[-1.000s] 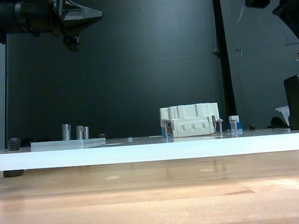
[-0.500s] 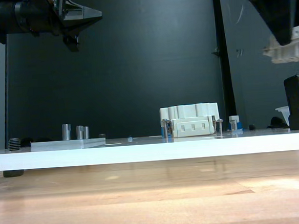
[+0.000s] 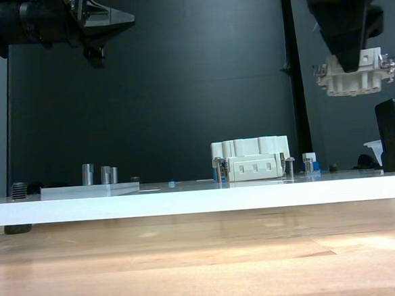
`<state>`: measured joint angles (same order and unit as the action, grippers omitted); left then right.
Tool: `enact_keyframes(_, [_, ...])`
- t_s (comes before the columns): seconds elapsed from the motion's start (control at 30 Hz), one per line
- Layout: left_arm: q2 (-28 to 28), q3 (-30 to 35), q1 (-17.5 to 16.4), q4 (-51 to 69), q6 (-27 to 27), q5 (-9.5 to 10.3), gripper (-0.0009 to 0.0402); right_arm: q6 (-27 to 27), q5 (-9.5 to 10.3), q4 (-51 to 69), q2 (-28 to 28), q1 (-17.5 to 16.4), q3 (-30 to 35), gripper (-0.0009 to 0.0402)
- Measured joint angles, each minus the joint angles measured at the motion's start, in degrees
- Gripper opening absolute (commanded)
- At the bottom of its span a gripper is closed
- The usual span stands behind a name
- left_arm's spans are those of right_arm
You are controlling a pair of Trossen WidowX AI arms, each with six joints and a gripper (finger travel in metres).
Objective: Pick the HAN10E connector and install in the HAN10E hub
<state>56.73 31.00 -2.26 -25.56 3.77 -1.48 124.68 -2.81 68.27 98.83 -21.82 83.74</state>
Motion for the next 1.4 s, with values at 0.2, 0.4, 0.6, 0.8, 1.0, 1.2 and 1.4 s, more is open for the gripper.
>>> enact_keyframes(0.2, [0.0,0.0,0.0,0.0,0.0,0.00,0.0000,4.9,0.76,0.0,3.7,0.9,3.8,0.0012])
enact_keyframes(0.4, [0.0,0.0,0.0,0.0,0.0,0.00,0.0000,7.5,2.93,0.9,7.5,1.9,8.0,0.0012])
enact_keyframes(0.6, [0.0,0.0,0.0,0.0,0.0,0.00,0.0000,11.2,3.04,2.7,10.8,3.1,12.3,0.0012])
enact_keyframes(0.8, [0.0,0.0,0.0,0.0,0.0,0.00,0.0000,16.2,3.08,2.5,12.8,4.7,15.0,0.0012])
enact_keyframes(1.0, [0.0,0.0,0.0,0.0,0.0,0.02,0.0000,21.8,4.17,0.6,13.6,6.5,15.4,0.0012])
enact_keyframes(1.2, [0.0,0.0,0.0,0.0,0.0,0.02,0.0000,27.8,4.63,-1.6,15.0,8.2,15.8,0.0012])
enact_keyframes(1.4, [0.0,0.0,0.0,0.0,0.0,0.00,0.0000,32.4,5.90,-3.2,16.4,9.6,15.9,0.0012])
